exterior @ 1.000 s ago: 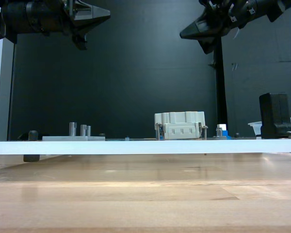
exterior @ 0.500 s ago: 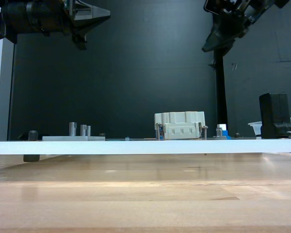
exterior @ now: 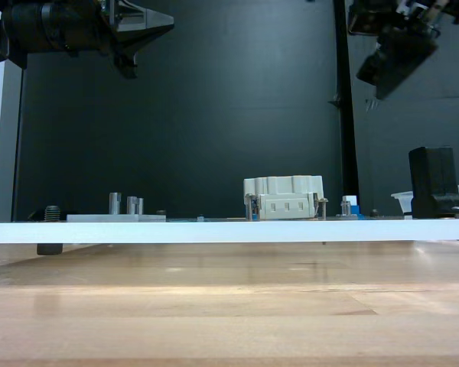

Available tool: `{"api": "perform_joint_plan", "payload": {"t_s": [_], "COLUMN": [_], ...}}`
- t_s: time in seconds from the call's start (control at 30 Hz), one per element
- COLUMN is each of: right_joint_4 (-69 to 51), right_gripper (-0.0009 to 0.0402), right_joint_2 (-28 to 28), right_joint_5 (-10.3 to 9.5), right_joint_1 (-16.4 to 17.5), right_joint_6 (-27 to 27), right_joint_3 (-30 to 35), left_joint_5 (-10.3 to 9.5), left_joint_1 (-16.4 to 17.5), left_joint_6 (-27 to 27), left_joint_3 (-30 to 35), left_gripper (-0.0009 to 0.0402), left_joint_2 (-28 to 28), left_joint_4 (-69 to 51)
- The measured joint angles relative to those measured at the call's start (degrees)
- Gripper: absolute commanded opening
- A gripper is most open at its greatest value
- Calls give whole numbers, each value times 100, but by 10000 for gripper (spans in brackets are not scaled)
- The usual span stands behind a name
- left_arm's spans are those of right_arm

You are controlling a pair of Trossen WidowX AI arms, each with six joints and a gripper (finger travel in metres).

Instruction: Pick the 16mm bar and install on taskboard

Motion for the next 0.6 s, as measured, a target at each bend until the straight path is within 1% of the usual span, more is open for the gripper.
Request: {"api": "perform_joint_plan", "payload": {"t_s": [0.33, 0.37, 0.5, 0.6], "right_joint_4": [-1104, -1182, -1508, -1670], "right_gripper": [0, 0, 0, 0], "right_joint_2": [0, 0, 0, 0], "right_joint_5": [7, 17, 162, 157], "right_joint_1": [66, 68, 133, 201], "right_joint_6": [227, 254, 339, 420], "right_joint_3": [7, 7, 7, 7], "left_joint_5": [-2, -2, -2, -2], "left_joint_1": [0, 0, 0, 0], "left_joint_6": [0, 0, 0, -2], "left_joint_3": [-2, -2, -2, 0], "left_gripper": [0, 0, 0, 0], "left_joint_2": [0, 0, 0, 0], "left_joint_4": [0, 0, 0, 0]}}
